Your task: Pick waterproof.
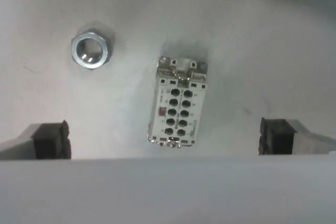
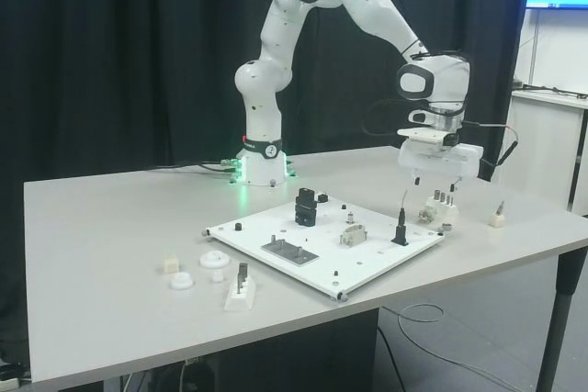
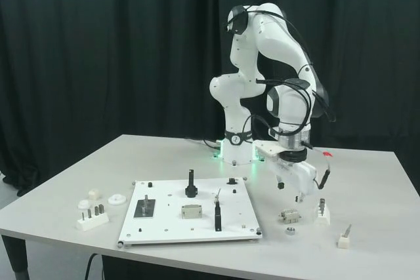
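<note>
White assembly board (image 3: 164,227) near desk (image 3: 367,168) front edge; hex nut (image 1: 90,50) off its right side; white gears (image 2: 213,260) off the left.

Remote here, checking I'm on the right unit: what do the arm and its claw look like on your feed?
A white arm of rounded segments with black joint rings, on a base ringed with green light. Black cables loop along its wrist. The claw sits on a white body and has two grey fingers tipped with black ribbed pads.
</note>
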You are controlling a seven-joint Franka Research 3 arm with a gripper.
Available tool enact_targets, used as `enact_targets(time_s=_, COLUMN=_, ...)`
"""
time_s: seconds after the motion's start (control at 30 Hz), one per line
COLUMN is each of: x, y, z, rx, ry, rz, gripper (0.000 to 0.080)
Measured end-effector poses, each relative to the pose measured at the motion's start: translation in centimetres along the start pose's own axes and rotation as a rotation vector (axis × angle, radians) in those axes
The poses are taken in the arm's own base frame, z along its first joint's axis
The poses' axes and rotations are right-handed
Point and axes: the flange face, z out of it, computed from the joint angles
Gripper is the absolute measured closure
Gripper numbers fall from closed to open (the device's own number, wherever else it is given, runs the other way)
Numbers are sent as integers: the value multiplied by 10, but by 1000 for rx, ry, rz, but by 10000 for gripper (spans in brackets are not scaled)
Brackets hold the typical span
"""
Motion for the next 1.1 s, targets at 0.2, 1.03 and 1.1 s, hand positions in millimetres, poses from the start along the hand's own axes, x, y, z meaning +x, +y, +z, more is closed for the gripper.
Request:
enact_targets(time_s=0.2, x=0, y=3, z=10, rx=6, ry=-22, rz=72, gripper=3)
enact_targets(time_s=1.03, x=-1, y=19, z=63, rx=24, ry=-76, rz=170, gripper=3)
enact_targets(time_s=1.1, x=-1, y=21, z=66, rx=25, ry=-77, rz=170, gripper=3)
